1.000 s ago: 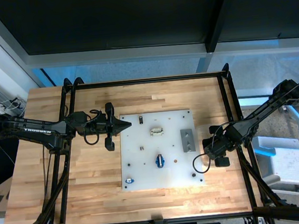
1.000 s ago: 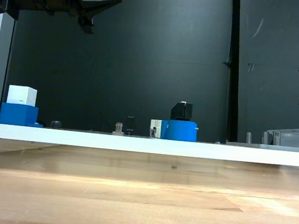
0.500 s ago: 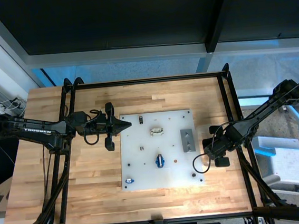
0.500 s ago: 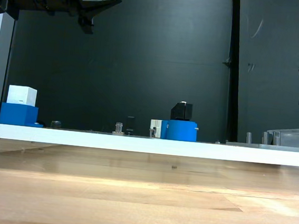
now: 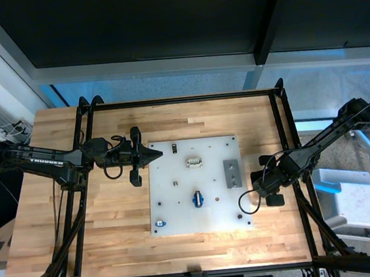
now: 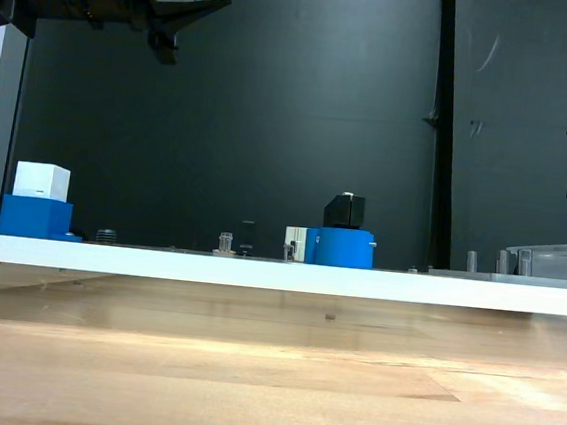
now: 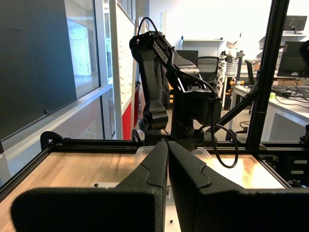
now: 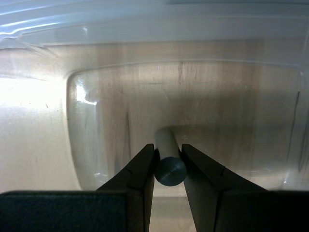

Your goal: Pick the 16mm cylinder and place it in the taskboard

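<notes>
16mm cylinder [image 8: 169, 159] sits pinched between the fingers of my right gripper [image 8: 167, 149], both pressed against its sides. Just beyond my fingertips lies the clear tray [image 8: 145, 58]. Farther off, past the taskboard [image 5: 178, 204], my left gripper [image 5: 155, 153] hovers with fingers pressed together.

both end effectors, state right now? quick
Left end effector: shut, empty, raised over the taskboard's left edge.
Right end effector: shut on the 16mm cylinder, down in the clear tray.
</notes>
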`<state>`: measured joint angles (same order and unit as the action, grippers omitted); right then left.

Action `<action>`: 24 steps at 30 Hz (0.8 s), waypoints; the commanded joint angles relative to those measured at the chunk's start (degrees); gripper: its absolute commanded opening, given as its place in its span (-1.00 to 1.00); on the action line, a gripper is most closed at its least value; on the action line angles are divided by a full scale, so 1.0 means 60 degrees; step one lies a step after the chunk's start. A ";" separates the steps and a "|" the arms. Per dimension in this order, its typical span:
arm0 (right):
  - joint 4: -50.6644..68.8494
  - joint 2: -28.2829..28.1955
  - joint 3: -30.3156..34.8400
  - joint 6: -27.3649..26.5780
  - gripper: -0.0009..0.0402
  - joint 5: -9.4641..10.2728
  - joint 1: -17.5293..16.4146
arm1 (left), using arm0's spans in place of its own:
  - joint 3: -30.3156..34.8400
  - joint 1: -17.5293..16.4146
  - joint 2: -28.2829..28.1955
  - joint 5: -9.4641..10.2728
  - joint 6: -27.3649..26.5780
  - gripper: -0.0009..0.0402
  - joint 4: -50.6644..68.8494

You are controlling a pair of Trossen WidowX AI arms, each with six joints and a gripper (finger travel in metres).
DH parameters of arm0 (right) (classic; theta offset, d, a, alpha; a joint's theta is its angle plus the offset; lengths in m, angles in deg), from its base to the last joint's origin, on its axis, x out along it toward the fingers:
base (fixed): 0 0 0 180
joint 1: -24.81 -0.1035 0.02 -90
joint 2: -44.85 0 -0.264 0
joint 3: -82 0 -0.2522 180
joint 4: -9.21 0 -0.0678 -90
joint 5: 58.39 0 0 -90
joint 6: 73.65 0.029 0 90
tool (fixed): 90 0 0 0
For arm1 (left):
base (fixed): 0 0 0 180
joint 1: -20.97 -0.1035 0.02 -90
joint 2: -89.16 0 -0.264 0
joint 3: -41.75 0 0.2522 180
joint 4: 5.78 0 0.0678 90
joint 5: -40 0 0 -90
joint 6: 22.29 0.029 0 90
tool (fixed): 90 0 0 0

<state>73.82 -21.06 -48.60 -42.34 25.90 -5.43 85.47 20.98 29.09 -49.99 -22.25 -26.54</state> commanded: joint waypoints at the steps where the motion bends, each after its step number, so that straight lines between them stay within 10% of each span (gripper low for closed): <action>1: 0.0058 0.0095 0.0051 -0.0007 -0.74 0.0211 -0.0004 | 0.0000 0.0000 -0.0004 0.0000 0.0004 -0.96 0.0000; 24: 0.2146 0.0488 0.1625 -0.0007 -0.74 0.0204 0.0000 | 0.0000 -0.0004 -0.0004 0.0000 0.0004 -0.96 0.0000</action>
<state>85.86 -18.14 -39.57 -42.38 27.14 -5.43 85.45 20.98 29.07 -49.99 -22.25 -26.54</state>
